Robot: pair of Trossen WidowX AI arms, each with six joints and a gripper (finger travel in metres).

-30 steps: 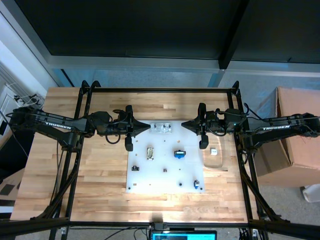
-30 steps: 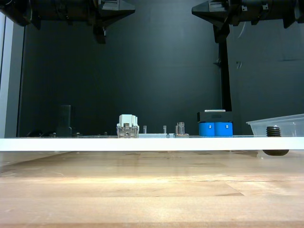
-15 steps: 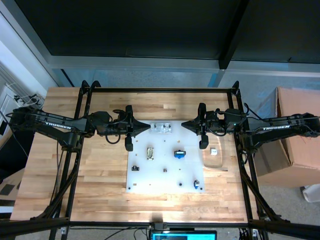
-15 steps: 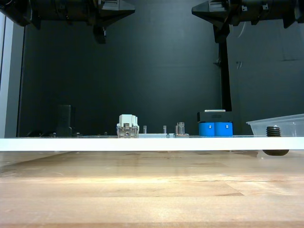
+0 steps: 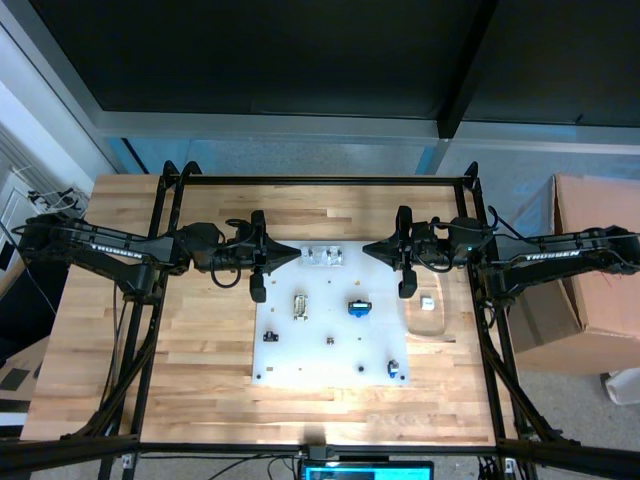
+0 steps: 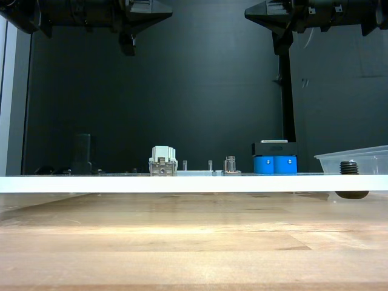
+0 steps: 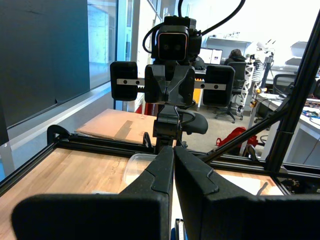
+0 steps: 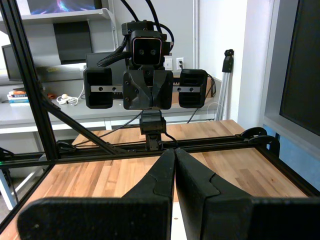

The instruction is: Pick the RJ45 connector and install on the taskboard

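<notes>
On TROSSEN-lettered arms [image 5: 103,249], left gripper [image 5: 258,293] and right gripper [image 5: 405,289] hung closed, empty, over far corners of the white board [image 5: 330,362]; connector location indeterminable.

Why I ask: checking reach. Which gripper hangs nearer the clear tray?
The right gripper, shut, hangs beside the clear tray; the left gripper, shut, hangs across the white board, by its left edge. I cannot tell where the connector is.

The butcher-block table [image 5: 200,340] stands on a grey-blue floor [image 5: 320,158], with a cardboard box [image 5: 590,265] just off its right side and a dark panel [image 6: 200,91] behind it. Around it is a bright workshop: an office chair [image 7: 239,70], monitors [image 7: 210,54] and a tall window [image 7: 102,40]. A grey bench [image 8: 45,112] runs along a pale wall [image 8: 215,30] fitted with outlets [image 8: 179,62].
</notes>
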